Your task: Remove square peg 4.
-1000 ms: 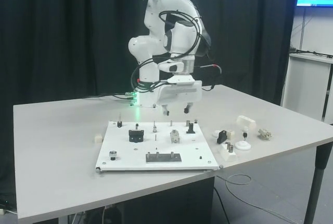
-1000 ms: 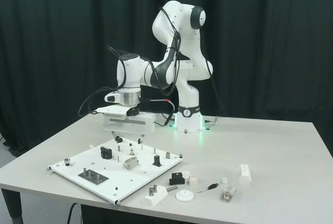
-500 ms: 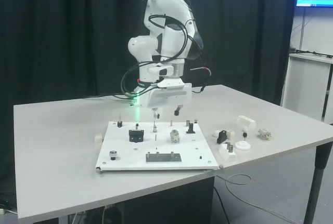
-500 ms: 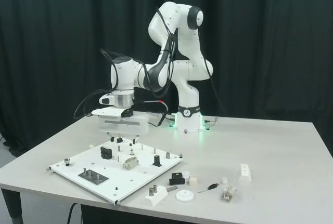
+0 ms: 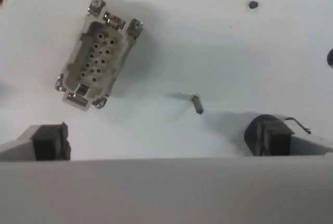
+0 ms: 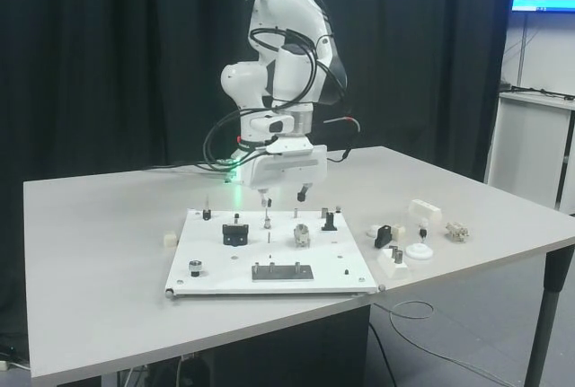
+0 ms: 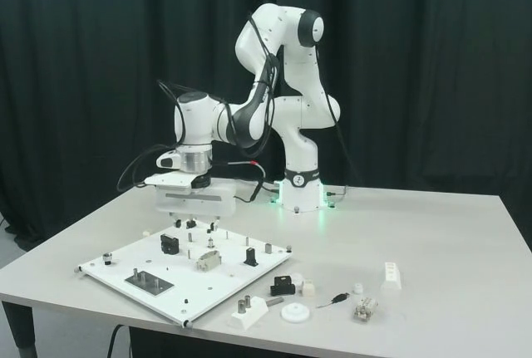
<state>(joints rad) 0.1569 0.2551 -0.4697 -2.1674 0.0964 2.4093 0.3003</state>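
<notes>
Wrist view: my gripper point(image 5: 161, 141) spread wide, both black fingertip pads point(image 5: 50, 142) in sight, nothing between them. Small grey metal square peg point(image 5: 197, 103) stands in white assembly board point(image 5: 218, 52), slightly tilted, between my fingertips' line and grey multi-pin rectangular connector point(image 5: 96, 53). Peg and connector apart, not touching. First room view: gripper point(image 6: 282, 196) hangs above far part of board point(image 6: 269, 252), clear of peg point(image 6: 266, 222) below. Board lies flat on grey table point(image 6: 99, 225). Loose white and black parts point(image 6: 404, 234) sit on table beside board.

White arm point(image 7: 274, 117), white board point(image 6: 269, 252), grey table point(image 6: 99, 252), black curtain point(image 7: 432, 67); peg point(image 5: 197, 104) prob. grey.
</notes>
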